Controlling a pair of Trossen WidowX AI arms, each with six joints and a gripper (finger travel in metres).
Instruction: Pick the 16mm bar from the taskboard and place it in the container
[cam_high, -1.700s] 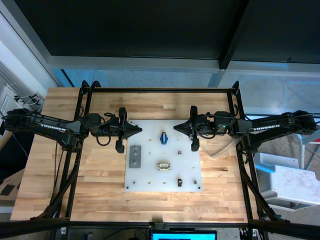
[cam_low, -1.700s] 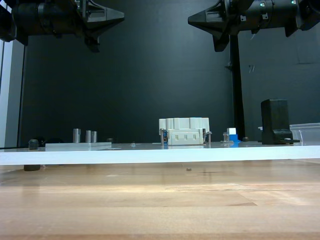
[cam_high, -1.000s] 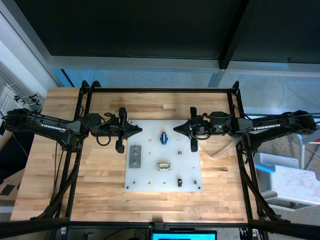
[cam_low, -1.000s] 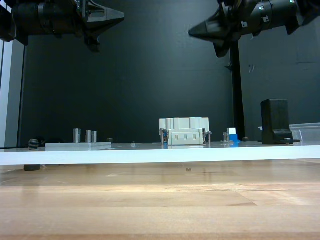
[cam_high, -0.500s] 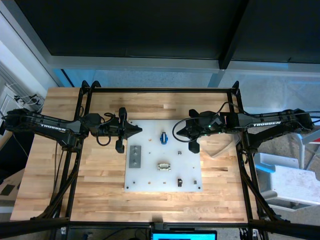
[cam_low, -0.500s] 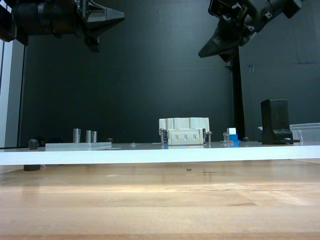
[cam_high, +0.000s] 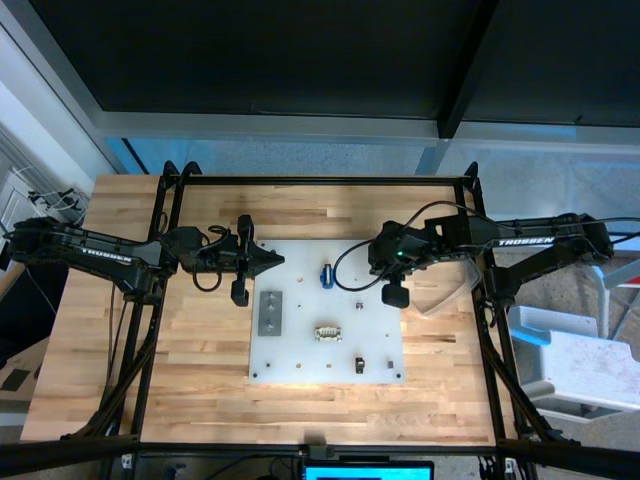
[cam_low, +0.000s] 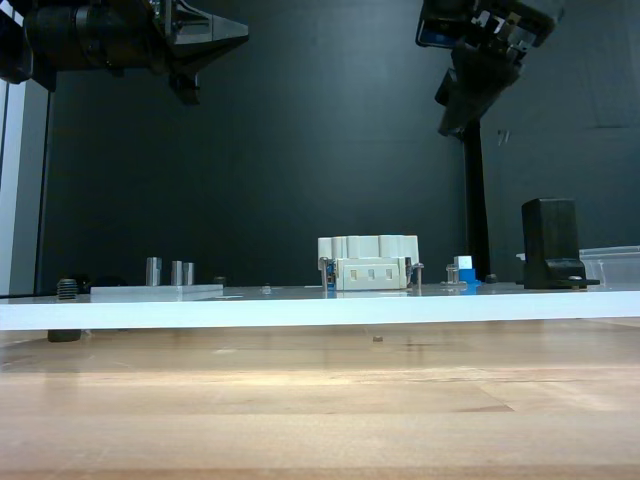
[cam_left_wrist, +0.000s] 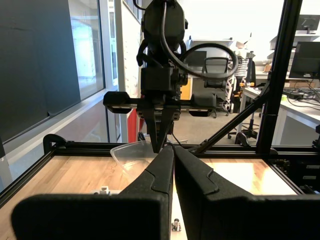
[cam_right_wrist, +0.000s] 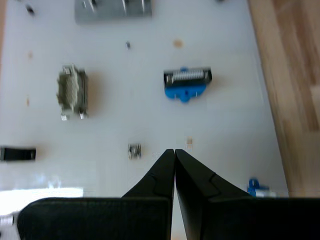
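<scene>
The white taskboard (cam_high: 300, 350) lies mid-table, carrying a grey block (cam_high: 270, 312), a blue knob (cam_high: 326, 275) and a connector (cam_high: 327, 332). The 16mm bar (cam_right_wrist: 134, 150) is a tiny grey piece standing on the board (cam_right_wrist: 220, 120), also seen from above as a speck (cam_high: 358, 299). My right gripper (cam_high: 374, 268) hangs high over the board's far right part, tilted downward, shut and holding nothing (cam_right_wrist: 174, 152). The bar lies just beside its fingertips in the right wrist view. The clear container (cam_high: 440, 293) sits off the board's right edge. My left gripper (cam_high: 280, 260) stays shut at the far left corner.
A black blocky piece (cam_high: 360, 362) stands near the board's front edge, tall in the low view (cam_low: 550, 245). The black frame rails (cam_high: 320, 181) border the table. Bare wood (cam_high: 180, 380) surrounds the board.
My right gripper has swung from level to pointing steeply down over the board and shifted slightly right. The left arm has not moved.
</scene>
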